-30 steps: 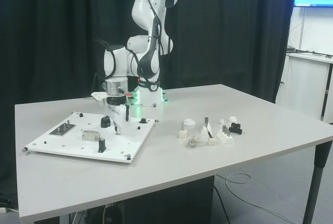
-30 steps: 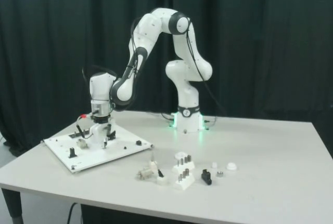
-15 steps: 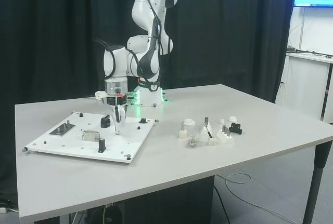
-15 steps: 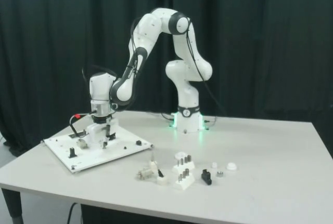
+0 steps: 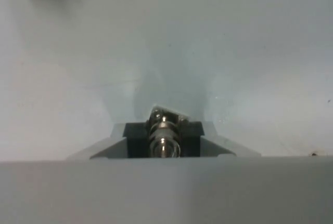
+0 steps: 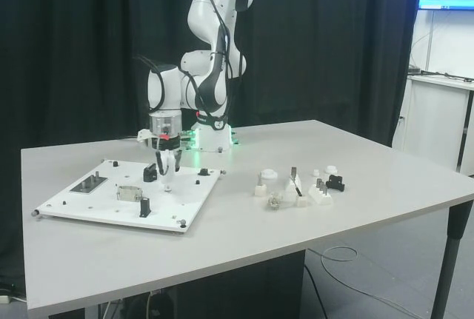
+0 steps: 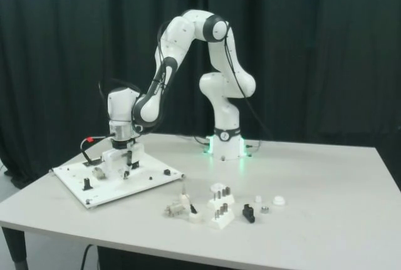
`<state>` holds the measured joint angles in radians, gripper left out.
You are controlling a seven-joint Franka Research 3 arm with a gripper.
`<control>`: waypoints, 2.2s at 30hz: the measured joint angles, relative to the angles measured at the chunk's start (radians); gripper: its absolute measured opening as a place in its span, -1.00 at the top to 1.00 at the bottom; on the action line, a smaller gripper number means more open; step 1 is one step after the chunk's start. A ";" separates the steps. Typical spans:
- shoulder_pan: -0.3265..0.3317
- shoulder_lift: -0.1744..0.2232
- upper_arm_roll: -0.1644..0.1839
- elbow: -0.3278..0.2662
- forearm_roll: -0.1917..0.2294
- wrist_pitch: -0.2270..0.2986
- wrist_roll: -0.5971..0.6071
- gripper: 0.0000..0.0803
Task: Insert BNC.
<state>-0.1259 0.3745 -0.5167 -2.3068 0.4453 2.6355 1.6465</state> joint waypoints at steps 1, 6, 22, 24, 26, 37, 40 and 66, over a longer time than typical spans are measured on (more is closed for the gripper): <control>0.000 0.000 0.000 0.000 0.000 0.000 0.003 0.70; 0.000 0.000 -0.001 0.000 0.000 -0.002 0.019 0.70; 0.001 0.000 -0.002 0.001 0.000 -0.005 0.147 0.70; 0.001 0.000 -0.002 0.001 0.000 -0.005 0.160 0.70; 0.001 0.001 -0.002 0.001 0.000 -0.005 0.178 0.70; 0.001 0.001 -0.002 0.002 0.000 -0.005 0.290 0.70; 0.001 0.001 -0.002 0.002 0.000 -0.005 0.315 0.70; 0.002 0.001 -0.009 0.001 0.056 -0.010 0.549 0.70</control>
<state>-0.1244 0.3759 -0.5254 -2.3053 0.5015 2.6259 2.1958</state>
